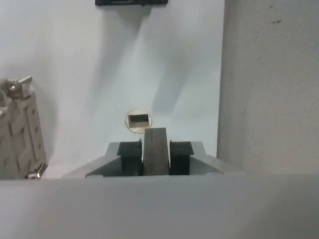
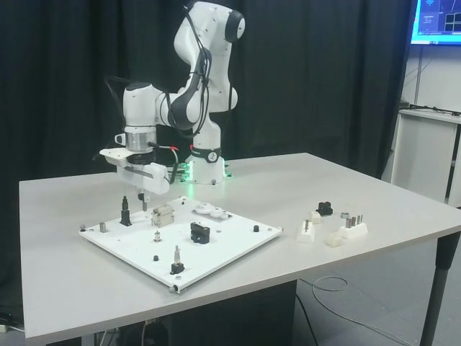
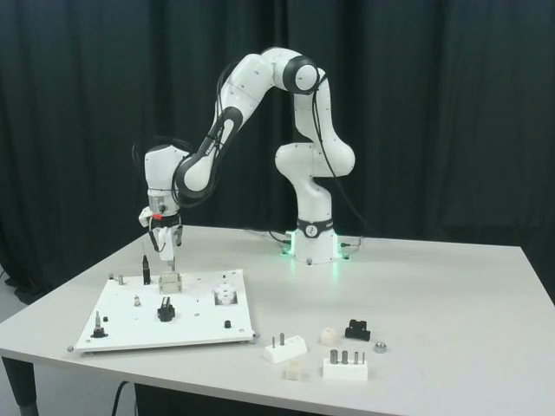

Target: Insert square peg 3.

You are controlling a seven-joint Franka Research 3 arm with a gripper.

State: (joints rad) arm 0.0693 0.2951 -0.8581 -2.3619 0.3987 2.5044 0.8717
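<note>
My gripper (image 1: 155,160) is shut on a grey square peg (image 1: 155,143), which stands upright between the two black fingers (image 1: 130,155). Just beyond the peg's tip, a small square hole (image 1: 139,119) opens in the white board (image 1: 89,59). In the first room view the gripper (image 2: 142,196) hangs a little above the back left part of the board (image 2: 230,234), with the peg (image 2: 144,205) pointing down. The second room view shows the gripper (image 3: 166,245) and the peg (image 3: 171,258) over the board's (image 3: 195,334) far side.
A grey ribbed connector (image 1: 20,130) (image 2: 163,215) stands close beside the hole. Further parts on the board include an upright black post (image 2: 125,214) and a black block (image 2: 198,232). White peg holders (image 2: 353,228) (image 3: 344,367) lie on the grey table (image 2: 346,180), away from the board.
</note>
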